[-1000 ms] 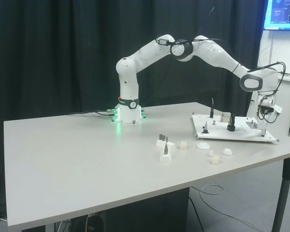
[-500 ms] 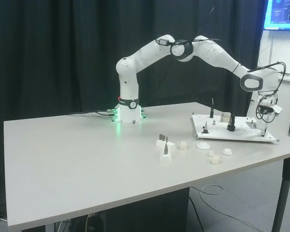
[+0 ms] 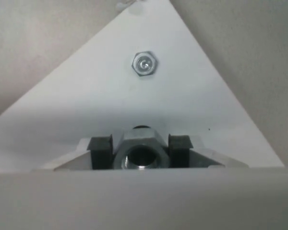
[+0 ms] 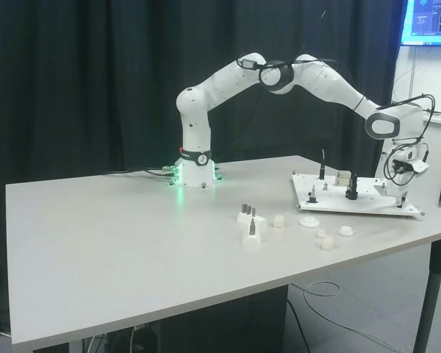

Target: Insert bolt 4.

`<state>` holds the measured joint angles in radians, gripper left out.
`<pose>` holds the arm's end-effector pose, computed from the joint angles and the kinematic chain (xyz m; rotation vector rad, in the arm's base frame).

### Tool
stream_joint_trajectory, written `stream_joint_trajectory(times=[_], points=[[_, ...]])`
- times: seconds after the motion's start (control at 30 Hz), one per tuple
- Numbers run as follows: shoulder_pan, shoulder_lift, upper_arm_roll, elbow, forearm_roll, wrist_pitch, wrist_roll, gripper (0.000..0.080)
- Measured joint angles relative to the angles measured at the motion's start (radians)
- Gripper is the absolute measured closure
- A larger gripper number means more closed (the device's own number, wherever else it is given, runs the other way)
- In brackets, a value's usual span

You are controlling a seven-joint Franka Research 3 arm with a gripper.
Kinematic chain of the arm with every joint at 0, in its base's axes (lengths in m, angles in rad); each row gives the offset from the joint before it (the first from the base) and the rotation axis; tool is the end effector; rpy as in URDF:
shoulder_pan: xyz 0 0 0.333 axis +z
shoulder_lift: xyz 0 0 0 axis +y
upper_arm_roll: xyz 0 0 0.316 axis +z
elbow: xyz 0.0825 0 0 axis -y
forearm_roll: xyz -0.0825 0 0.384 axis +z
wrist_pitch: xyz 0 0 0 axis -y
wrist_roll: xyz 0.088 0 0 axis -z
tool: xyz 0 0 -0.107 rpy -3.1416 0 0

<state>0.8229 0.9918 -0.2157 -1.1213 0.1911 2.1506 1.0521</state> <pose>0.5995 0.4910 0.2152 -3.0316 0.6851 -0.0775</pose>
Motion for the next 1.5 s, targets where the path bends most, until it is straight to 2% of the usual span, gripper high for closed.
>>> stream_joint_trajectory(times=[0.5, 1.5], points=[[-0.001, 0.000, 0.000, 0.000, 0.003, 0.000, 0.162, 0.0557], [-0.004, 0.001, 0.000, 0.001, 0.009, 0.000, 0.309, 0.0557]])
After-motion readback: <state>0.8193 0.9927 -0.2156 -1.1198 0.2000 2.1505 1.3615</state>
